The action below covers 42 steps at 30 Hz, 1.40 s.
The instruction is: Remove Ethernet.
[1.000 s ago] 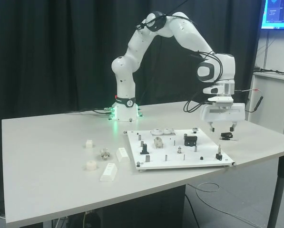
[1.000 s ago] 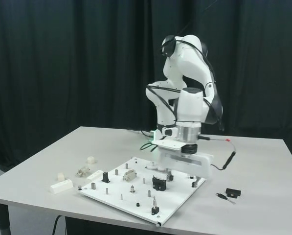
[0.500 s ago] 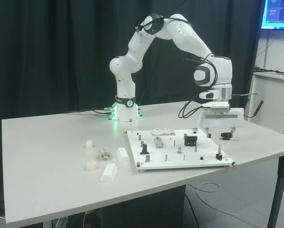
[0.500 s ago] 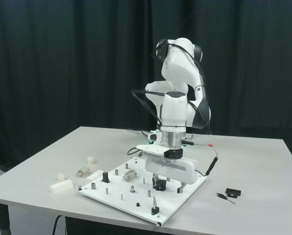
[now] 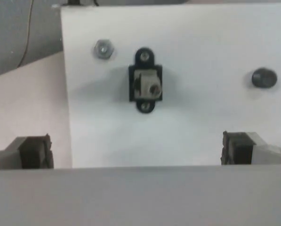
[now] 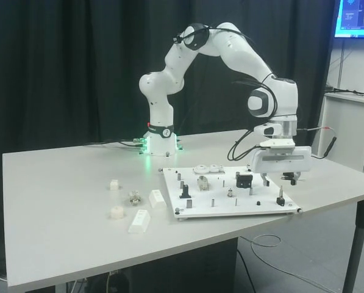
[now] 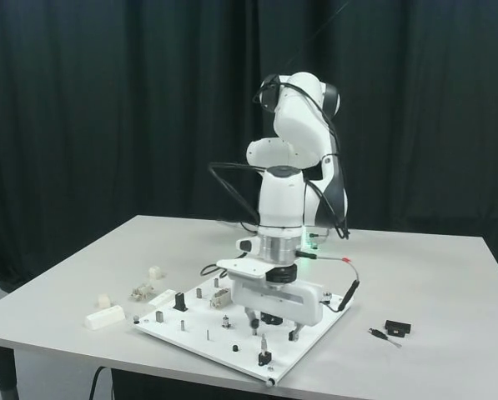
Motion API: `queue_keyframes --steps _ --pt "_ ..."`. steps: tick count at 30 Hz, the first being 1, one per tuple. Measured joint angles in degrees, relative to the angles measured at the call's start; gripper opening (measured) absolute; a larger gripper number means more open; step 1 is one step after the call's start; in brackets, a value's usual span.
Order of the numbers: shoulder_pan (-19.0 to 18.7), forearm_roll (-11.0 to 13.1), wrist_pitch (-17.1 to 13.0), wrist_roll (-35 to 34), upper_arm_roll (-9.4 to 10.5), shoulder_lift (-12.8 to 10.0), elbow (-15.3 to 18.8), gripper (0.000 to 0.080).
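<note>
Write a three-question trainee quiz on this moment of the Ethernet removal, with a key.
1. True or false: the gripper holds a part.
2. What does the gripper hang over: (a) the white board, (b) the loose white blocks, (c) the arm's base?
3. In the wrist view, what lies on the board midway between the fingertips?

Key: 1. False; its fingers are open and nothing sits between them. 2. a. 3. The black-framed connector.

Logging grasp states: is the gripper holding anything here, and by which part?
Nothing is held. The gripper is open and hangs above the board.
</note>
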<state>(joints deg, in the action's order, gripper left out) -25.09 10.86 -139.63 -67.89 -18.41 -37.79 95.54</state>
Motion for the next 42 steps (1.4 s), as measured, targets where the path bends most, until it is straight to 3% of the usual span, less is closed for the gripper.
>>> queue_keyframes --steps 12,24,42 --pt "4.53 0.11 5.08 0.66 2.60 -4.15 -7.12 0.0800" --pt "6.72 1.31 10.86 2.61 3.27 -7.64 -13.62 0.0800" --pt "6.81 1.31 12.64 3.01 3.68 -9.41 -15.27 0.0800"
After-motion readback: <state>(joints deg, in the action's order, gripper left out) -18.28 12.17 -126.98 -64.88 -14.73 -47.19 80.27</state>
